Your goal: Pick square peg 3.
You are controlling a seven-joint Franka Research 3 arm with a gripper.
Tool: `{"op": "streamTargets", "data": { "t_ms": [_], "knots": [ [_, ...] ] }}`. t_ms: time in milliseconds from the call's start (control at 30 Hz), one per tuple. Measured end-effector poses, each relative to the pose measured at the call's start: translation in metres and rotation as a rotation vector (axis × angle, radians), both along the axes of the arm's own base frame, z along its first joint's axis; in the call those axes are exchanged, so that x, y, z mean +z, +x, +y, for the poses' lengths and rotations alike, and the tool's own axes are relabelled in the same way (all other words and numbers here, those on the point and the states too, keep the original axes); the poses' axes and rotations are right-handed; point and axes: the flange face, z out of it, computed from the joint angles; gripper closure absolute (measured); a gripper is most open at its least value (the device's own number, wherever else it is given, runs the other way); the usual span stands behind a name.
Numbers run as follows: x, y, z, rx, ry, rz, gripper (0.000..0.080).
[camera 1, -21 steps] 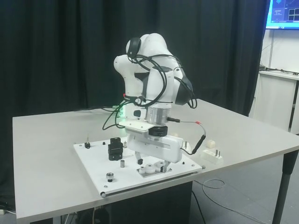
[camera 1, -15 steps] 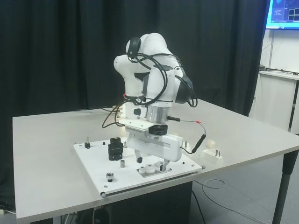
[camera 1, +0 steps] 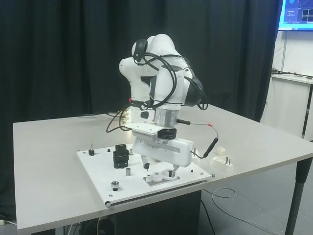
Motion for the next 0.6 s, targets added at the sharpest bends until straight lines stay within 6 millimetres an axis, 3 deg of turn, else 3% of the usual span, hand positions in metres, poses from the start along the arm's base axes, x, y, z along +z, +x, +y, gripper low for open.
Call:
{"op": "streamTargets", "data": {
  "t_ms": [600],
  "knots": [
    [0.0077,0.0006,-0.0023,0.093,-0.015,0.006,0.0003]
  ]
}}
